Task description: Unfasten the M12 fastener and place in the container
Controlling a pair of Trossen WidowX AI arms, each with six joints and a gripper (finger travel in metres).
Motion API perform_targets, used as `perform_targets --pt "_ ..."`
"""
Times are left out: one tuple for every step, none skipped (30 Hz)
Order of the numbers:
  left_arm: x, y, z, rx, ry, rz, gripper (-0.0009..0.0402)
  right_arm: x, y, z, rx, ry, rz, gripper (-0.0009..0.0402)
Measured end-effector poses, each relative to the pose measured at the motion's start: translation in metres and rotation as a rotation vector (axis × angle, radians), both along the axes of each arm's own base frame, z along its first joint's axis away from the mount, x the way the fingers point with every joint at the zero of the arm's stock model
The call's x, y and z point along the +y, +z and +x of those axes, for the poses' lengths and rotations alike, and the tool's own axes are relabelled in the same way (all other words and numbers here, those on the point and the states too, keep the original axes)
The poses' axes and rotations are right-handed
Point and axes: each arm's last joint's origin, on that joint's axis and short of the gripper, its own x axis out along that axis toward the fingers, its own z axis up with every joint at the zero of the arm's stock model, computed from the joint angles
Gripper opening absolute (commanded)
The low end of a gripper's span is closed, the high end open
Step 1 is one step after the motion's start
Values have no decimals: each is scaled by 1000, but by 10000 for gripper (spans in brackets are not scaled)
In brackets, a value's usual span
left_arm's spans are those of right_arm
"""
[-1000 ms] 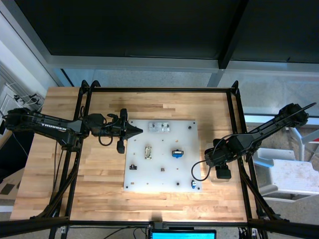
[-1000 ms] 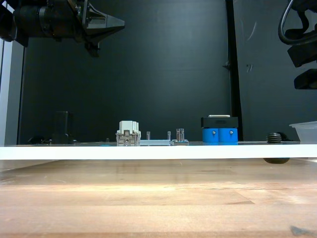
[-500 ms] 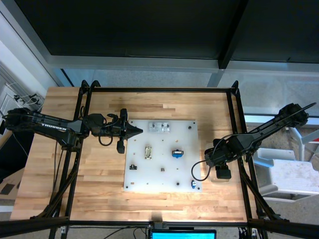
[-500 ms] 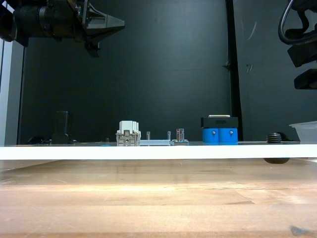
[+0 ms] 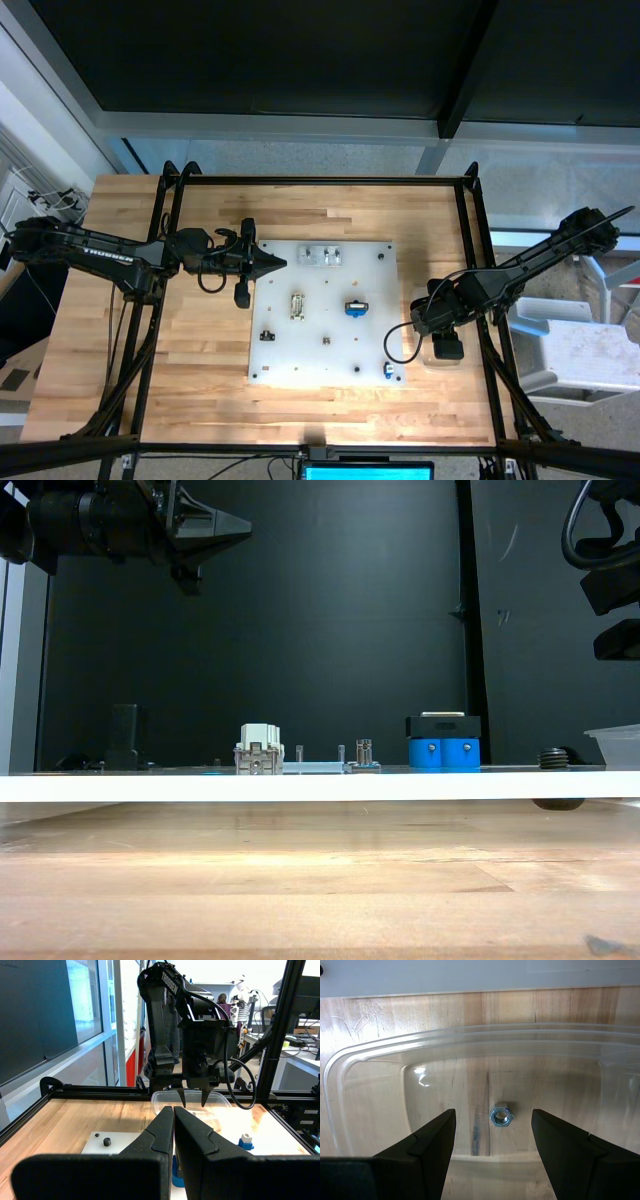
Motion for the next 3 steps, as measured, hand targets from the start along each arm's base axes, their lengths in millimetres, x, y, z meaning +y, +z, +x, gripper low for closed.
perform_targets --pt "0 0 0 0 0 0 0 0 0 0 0 0 0 211" --pt "0 0 0 0 0 0 0 0 0 0 -1 0 1 211" --pt "0 0 0 0 0 0 0 0 0 0 -1 0 1 211"
